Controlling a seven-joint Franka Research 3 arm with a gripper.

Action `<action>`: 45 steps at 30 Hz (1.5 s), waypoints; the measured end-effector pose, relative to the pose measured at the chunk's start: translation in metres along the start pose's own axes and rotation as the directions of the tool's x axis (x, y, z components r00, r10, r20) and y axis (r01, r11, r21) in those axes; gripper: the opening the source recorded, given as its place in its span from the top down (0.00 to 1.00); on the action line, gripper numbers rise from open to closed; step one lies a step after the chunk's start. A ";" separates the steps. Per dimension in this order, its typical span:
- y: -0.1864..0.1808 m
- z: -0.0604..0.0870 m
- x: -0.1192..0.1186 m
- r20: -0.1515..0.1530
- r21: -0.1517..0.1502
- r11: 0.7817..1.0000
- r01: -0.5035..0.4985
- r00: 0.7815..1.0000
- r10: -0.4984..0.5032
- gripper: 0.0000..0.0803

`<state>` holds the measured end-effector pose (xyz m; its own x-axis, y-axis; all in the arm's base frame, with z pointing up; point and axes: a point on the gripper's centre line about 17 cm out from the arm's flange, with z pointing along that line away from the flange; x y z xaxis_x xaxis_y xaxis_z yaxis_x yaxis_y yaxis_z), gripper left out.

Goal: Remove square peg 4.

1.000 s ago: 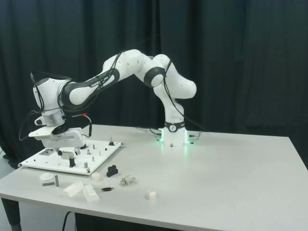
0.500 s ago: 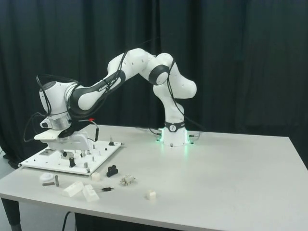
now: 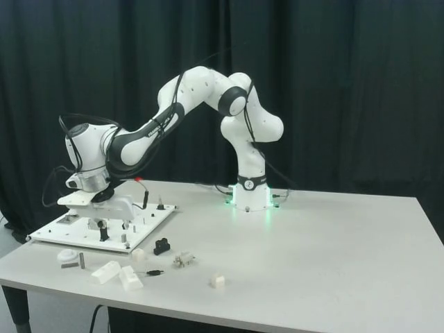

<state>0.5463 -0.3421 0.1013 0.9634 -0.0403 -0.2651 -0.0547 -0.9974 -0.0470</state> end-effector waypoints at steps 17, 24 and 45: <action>-0.005 0.035 -0.025 -0.076 -0.010 1.000 -0.021 0.997 0.021 0.00; -0.007 0.044 -0.029 -0.118 -0.032 0.999 -0.014 0.993 0.010 0.00; -0.006 0.063 -0.030 -0.189 -0.047 0.998 -0.035 0.982 0.025 0.00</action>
<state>0.5011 -0.3310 0.0490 0.9939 -0.0760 -0.0798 -0.0756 -0.9971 0.0080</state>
